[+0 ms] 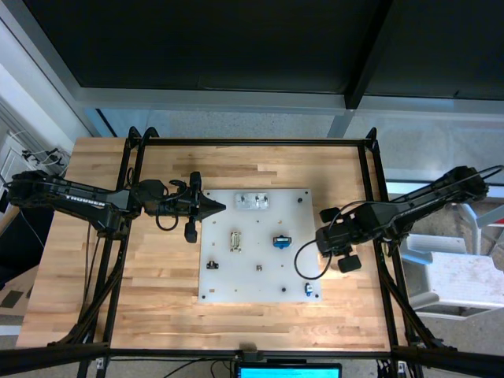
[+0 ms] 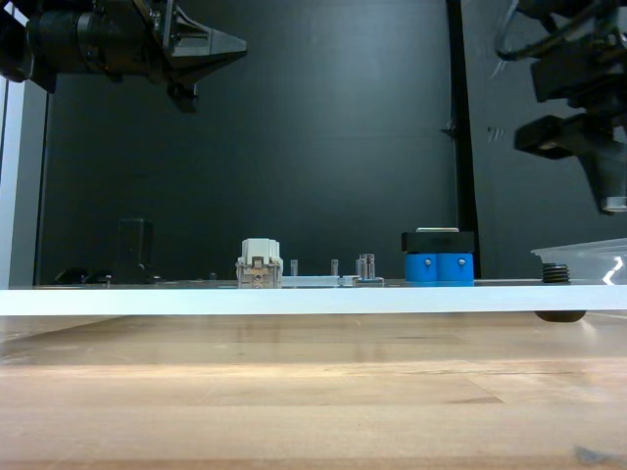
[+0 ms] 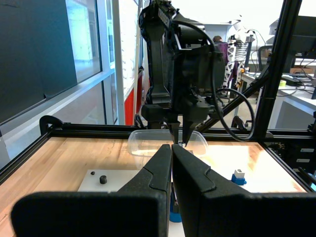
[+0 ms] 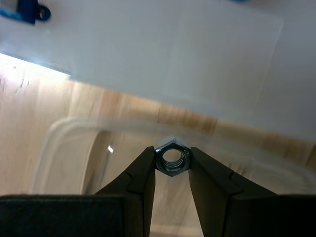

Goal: Unfasten the M12 fastener and place in the container

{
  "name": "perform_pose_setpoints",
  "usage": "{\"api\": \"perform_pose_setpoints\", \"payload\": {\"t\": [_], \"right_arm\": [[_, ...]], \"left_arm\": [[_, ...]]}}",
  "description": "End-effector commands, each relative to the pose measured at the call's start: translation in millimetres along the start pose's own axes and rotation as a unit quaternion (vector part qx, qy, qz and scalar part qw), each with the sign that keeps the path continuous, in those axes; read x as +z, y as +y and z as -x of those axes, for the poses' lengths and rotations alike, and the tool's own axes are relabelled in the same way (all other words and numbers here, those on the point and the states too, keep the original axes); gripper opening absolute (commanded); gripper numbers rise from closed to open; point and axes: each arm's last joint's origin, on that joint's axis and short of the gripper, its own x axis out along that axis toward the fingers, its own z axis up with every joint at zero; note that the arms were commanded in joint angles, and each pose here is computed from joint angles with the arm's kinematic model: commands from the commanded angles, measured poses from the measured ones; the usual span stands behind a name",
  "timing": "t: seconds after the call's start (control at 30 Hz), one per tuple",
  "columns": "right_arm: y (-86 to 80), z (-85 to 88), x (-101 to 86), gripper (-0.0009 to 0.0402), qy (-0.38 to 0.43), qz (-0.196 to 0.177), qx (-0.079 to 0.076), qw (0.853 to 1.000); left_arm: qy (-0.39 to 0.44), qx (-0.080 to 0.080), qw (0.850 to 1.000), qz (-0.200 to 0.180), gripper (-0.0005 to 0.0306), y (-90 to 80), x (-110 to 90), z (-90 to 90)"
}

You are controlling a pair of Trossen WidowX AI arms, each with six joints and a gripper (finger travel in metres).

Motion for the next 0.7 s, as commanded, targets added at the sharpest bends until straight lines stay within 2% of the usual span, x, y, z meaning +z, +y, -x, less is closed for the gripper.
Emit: {"api": "perform_pose_setpoints", "payload": {"t": [0.03, 0.23, 0.57, 0.7], "right_arm": [[-1.0, -0.9, -14.7, 0.0016, 0.004, -0.016, 0.000, 1.000], [-2.3, -0.3, -37.5, 0.0016, 0.021, -0.046, -0.002, 0.999], [-3.8, 3.3, -40.1, 0.0017, 0.009, -0.052, -0.002, 0.999], [-3.8, 3.6, -40.2, 0.0050, 0.010, -0.067, -0.002, 0.998]], "left_arm": [[0.000, 0.000, 1.000, 0.000, 0.0000, 0.1, 0, 0.0], [0.000, 0.000, 1.000, 0.000, 0.0000, 0.1, 0, 0.0], [0.000, 0.000, 1.000, 0.000, 0.0000, 0.0, 0, 0.0], [0.000, 0.000, 1.000, 0.000, 0.0000, 0.1, 0, 0.0]]}}
